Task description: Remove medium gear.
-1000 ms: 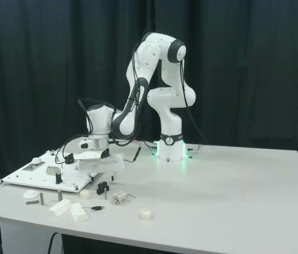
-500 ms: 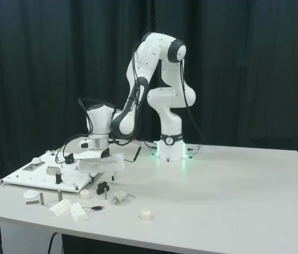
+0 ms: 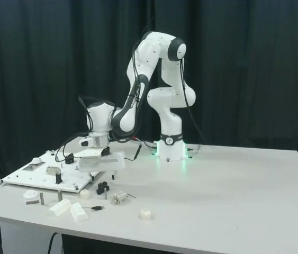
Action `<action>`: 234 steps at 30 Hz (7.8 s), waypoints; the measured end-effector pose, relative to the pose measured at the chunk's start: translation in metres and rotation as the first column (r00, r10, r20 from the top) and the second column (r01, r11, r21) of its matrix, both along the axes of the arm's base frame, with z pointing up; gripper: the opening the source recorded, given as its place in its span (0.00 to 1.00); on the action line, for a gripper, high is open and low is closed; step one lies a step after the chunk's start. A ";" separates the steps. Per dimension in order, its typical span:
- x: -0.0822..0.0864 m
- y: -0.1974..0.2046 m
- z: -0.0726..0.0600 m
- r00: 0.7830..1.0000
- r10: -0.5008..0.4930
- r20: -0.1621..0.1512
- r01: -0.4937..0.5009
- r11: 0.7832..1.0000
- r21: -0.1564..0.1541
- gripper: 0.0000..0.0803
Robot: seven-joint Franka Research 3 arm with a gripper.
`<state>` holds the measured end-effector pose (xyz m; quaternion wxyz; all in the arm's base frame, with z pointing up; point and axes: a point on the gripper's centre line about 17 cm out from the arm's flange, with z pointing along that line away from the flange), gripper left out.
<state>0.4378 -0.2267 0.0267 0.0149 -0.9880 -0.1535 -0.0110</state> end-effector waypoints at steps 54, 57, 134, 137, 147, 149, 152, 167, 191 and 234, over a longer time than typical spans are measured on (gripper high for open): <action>-0.035 -0.241 0.150 0.980 -0.147 0.135 0.176 0.957 -0.233 1.00; -0.044 -0.259 0.158 0.980 -0.148 0.136 0.178 0.953 -0.246 1.00; -0.090 -0.410 0.109 0.947 -0.313 0.069 0.318 0.944 -0.084 1.00; -0.090 -0.413 0.101 0.947 -0.315 0.061 0.320 0.944 -0.080 1.00; -0.088 -0.421 0.075 0.948 -0.316 0.042 0.318 0.946 -0.058 1.00; -0.087 -0.422 0.071 0.948 -0.316 0.040 0.318 0.947 -0.050 1.00; -0.086 -0.422 0.065 0.949 -0.314 0.038 0.316 0.948 -0.042 1.00; -0.084 -0.422 0.049 0.953 -0.303 0.024 0.304 0.952 -0.033 1.00; -0.094 -0.416 0.023 0.965 -0.260 -0.010 0.260 0.965 -0.020 1.00; -0.096 -0.415 0.028 0.963 -0.271 0.001 0.271 0.963 0.000 0.49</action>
